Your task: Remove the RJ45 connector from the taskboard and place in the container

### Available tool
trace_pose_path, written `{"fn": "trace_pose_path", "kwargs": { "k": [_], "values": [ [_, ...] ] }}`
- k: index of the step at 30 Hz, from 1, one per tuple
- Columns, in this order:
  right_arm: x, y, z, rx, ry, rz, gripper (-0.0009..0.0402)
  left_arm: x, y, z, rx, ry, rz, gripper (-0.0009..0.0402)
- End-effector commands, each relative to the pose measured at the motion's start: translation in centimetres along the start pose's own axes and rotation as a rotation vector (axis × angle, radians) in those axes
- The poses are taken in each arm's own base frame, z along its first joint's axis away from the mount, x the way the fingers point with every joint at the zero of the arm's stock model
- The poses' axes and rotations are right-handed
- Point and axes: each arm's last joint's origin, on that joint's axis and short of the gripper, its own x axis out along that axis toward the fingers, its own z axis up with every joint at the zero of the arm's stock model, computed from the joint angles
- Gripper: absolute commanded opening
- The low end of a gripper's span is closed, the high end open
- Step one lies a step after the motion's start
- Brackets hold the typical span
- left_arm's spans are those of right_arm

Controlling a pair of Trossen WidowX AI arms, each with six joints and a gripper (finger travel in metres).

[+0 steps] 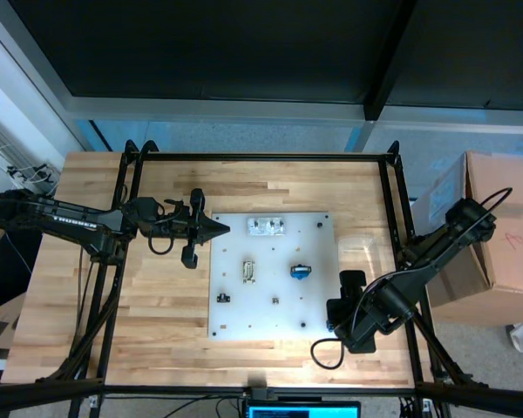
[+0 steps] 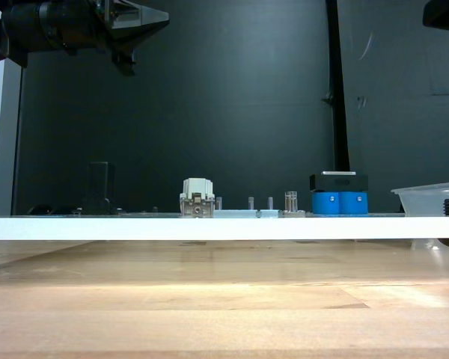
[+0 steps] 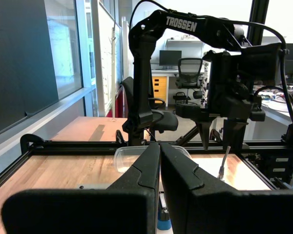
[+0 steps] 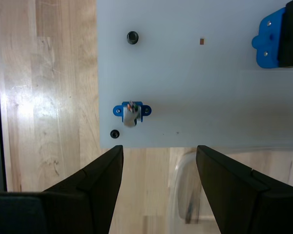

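Note:
The RJ45 connector [image 4: 131,113], clear with a blue mount, sits in its seat near a corner of the white taskboard [image 4: 195,83]; in the high view it is a small speck [image 1: 318,220] at the board's far right. My right gripper [image 4: 158,187] hangs open above the board's edge, apart from the connector, with nothing between its fingers [image 4: 101,191]. In the high view the right gripper [image 1: 347,289] is at the board's right edge. My left gripper [image 1: 216,228] is shut and empty, raised beside the board's far left edge, seen also in its wrist view [image 3: 159,163].
A clear plastic container [image 1: 366,248] stands on the table right of the board, its rim in the low view [image 2: 430,196]. On the board are a blue block with a black top [image 2: 339,199], a beige connector [image 2: 197,197] and small posts. A black frame [image 1: 261,158] rings the table.

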Motion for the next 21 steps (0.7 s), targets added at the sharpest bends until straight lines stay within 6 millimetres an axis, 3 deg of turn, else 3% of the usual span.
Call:
{"fn": "trace_pose_path", "kwargs": {
  "k": [1, 21],
  "values": [
    [0.6, 0.3, 0.2, -0.003, 0.006, -0.004, 0.0211, 0.0, 0.0, 0.0, 0.000, 0.000, 0.000, 0.0000],
    [3.0, 1.5, 0.7, -0.016, 0.060, -0.025, 0.0163, 0.0, 0.0, 0.0, 0.000, 0.000, 0.000, 0.0000]
  ]
}}
